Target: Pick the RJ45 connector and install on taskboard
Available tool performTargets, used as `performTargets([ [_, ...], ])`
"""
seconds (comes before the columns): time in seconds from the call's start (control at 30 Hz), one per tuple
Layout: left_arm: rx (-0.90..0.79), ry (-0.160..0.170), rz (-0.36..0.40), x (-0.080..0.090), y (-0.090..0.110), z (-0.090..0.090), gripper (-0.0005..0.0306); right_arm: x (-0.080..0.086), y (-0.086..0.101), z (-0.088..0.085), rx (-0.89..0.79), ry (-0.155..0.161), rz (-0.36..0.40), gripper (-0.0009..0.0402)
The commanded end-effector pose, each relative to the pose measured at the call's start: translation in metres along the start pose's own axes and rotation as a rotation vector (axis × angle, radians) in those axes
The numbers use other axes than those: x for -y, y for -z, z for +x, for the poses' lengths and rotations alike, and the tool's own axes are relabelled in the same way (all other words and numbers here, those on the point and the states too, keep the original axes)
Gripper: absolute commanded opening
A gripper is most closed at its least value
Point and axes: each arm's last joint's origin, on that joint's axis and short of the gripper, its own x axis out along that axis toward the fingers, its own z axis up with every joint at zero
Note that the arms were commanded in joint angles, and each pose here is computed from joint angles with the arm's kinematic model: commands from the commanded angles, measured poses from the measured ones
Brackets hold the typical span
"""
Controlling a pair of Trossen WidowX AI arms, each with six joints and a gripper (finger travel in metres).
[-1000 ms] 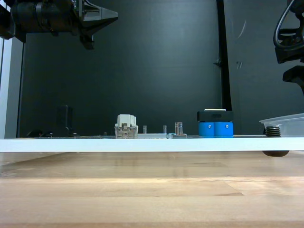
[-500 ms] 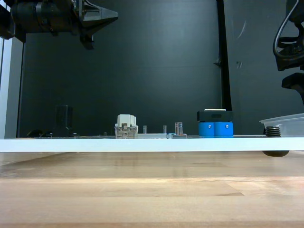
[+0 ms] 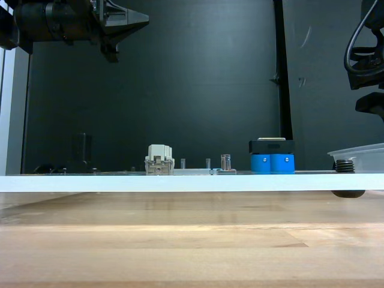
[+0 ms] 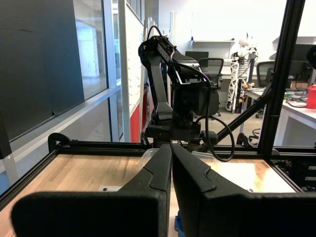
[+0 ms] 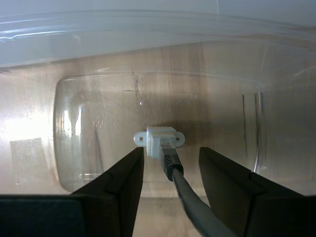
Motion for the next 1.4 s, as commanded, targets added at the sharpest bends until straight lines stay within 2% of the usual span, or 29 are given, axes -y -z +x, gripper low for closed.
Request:
performTargets([
  [0.03, 0.000, 0.000, 0.000, 0.000, 0.000, 0.000, 0.0000, 0.000, 0.000, 0.000, 0.000, -0.001, -0.001, 0.0129],
  [0.33, 0.000, 0.000, 0.000, 0.000, 0.000, 0.000, 0.0000, 0.000, 0.000, 0.000, -0.002, -0.005, -0.001, 0.0074],
  [0.8, 0.000, 0.000, 0.000, 0.000, 0.000, 0.000, 0.0000, -0.001, -0.001, -0.001, 0.001, -0.011, 0.001, 0.0011],
  [1.07, 0.000, 0.000, 0.000, 0.000, 0.000, 0.000, 0.0000, -0.001, -0.003, -0.006, -0.003, -0.016, -0.006, 0.0002],
  [1.4, 0.000, 0.000, 0.000, 0.000, 0.000, 0.000, 0.0000, -0.001, -0.011, -0.031, -0.008, -0.013, -0.027, 0.0002],
])
